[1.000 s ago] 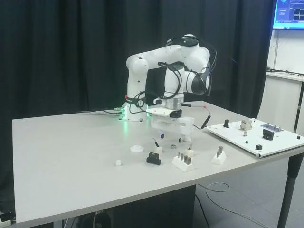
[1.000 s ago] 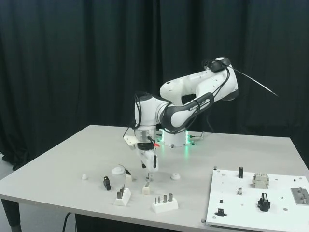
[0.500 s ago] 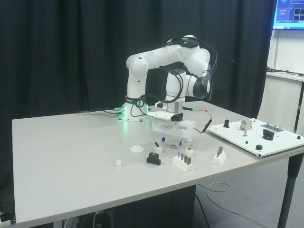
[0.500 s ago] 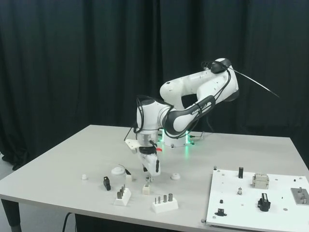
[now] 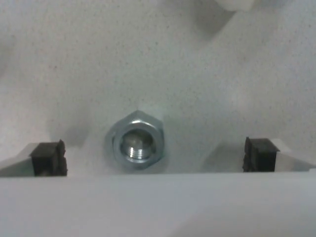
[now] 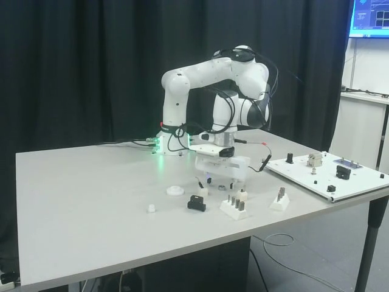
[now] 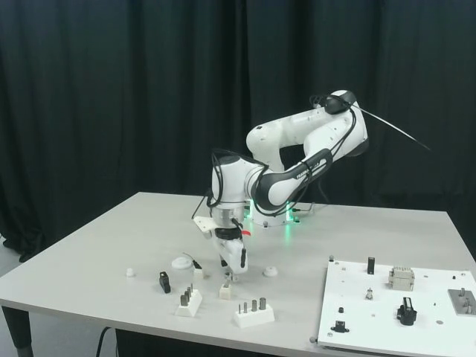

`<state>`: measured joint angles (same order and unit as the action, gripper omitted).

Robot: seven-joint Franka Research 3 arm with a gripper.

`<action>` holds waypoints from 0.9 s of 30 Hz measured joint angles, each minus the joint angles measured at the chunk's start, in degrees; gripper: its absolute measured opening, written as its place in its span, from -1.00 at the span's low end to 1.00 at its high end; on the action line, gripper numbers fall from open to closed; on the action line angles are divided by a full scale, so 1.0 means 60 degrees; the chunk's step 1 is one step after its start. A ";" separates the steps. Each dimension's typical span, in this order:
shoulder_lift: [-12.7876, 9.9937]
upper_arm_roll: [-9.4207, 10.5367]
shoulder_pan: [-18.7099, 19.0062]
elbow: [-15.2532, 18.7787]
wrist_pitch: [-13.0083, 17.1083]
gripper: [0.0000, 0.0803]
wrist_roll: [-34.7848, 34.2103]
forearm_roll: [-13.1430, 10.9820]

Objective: Pick bolt 4.

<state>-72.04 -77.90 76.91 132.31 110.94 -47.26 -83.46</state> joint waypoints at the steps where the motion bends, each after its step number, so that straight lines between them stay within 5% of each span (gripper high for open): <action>1: 0.0000 0.0012 0.0000 0.0000 0.0012 0.99 0.0000 -0.0012; 27: -0.0036 0.0308 -0.0026 0.0005 0.0486 0.99 0.0000 -0.0270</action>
<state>-72.26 -76.06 76.75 132.34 113.86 -47.26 -85.08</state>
